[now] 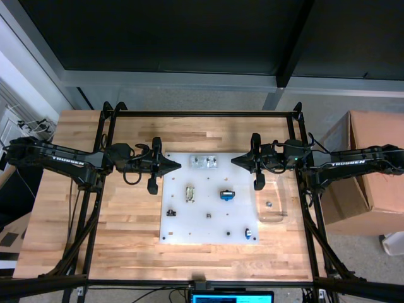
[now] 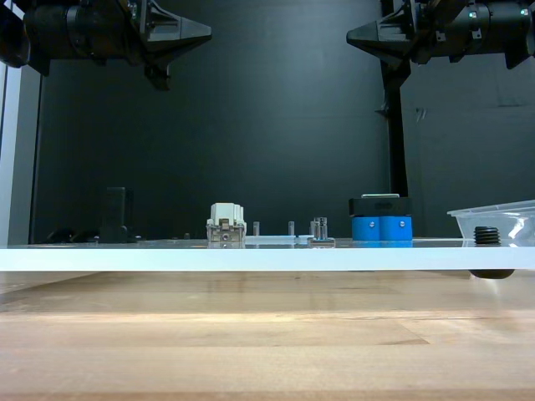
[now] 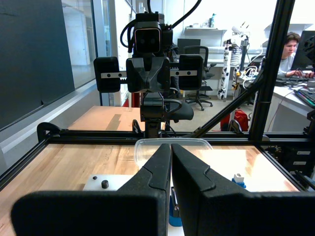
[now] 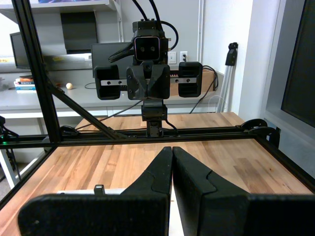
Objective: Pick the M12 nut and place it on its threads and fasten
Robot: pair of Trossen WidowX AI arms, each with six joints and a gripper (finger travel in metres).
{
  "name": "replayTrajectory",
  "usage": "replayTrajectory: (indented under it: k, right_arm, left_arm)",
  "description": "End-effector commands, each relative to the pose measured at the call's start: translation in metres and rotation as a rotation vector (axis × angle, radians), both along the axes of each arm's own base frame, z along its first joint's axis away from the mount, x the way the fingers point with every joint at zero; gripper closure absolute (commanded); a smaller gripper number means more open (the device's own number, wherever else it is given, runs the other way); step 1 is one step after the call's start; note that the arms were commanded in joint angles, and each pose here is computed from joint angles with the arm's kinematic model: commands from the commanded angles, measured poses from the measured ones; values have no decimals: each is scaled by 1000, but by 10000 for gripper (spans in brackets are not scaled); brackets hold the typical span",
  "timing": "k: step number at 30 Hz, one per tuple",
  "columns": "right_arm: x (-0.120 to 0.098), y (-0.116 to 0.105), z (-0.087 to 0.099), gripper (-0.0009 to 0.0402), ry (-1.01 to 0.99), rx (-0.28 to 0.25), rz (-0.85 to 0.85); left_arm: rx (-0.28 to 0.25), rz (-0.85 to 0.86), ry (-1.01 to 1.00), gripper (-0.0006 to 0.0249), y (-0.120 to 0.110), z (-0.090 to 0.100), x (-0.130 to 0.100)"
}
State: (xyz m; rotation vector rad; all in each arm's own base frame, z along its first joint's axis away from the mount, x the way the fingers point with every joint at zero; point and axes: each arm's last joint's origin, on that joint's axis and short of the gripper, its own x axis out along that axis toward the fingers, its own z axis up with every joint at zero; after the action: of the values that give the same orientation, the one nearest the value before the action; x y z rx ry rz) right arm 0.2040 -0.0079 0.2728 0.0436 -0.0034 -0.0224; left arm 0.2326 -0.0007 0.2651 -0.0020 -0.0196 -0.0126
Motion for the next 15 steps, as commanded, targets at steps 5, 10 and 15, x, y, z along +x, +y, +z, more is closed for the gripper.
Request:
replayTrajectory:
  k: [5,10,15]
  right_arm:
    - [0,0,0,393,-2,1,2]
    - [0,1,1,393,-8,0,5]
    - [1,5,6,393,76,-33,144]
  left_arm:
    - [0,0,0,243,0,0,0]
    - [0,0,0,243,0,0,0]
    - [0,0,0,243,0,0,0]
